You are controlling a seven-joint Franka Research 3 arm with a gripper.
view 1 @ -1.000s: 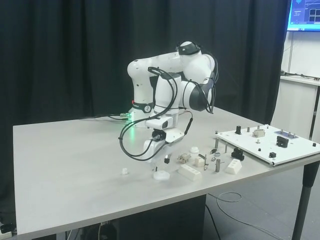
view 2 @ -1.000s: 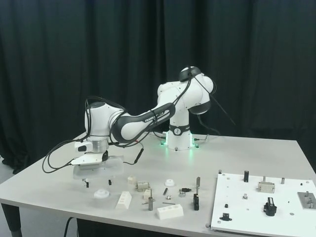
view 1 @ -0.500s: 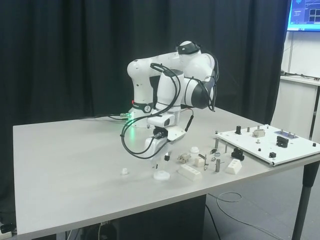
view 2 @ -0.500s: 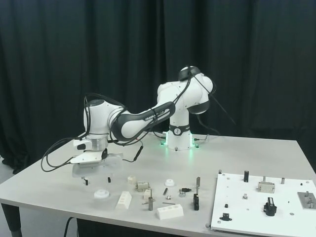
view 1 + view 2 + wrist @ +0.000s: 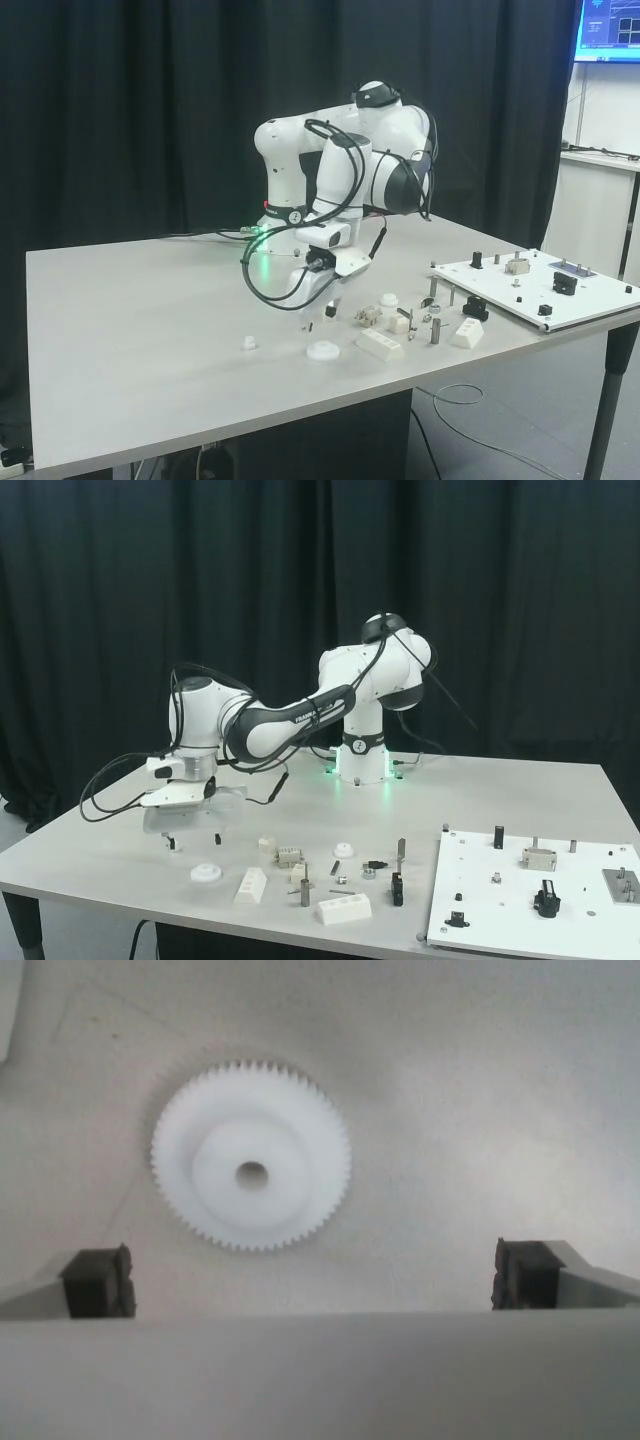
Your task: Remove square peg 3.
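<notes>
Gripper (image 5: 310, 1285) fingers are standing wide apart, holding nothing, hanging above a white plastic toothed gear (image 5: 251, 1170) lying flat on the grey counter (image 5: 140, 300). Farther along, small loose parts are lying beside a white assembly board (image 5: 530, 895); square peg 3 cannot be identified.

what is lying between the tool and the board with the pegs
Loose parts lie on the table between the open tool and the white board: a gear, white blocks, upright metal pins. They sit low, and the tool hangs above them. Which peg is square peg 3 I cannot tell.
</notes>
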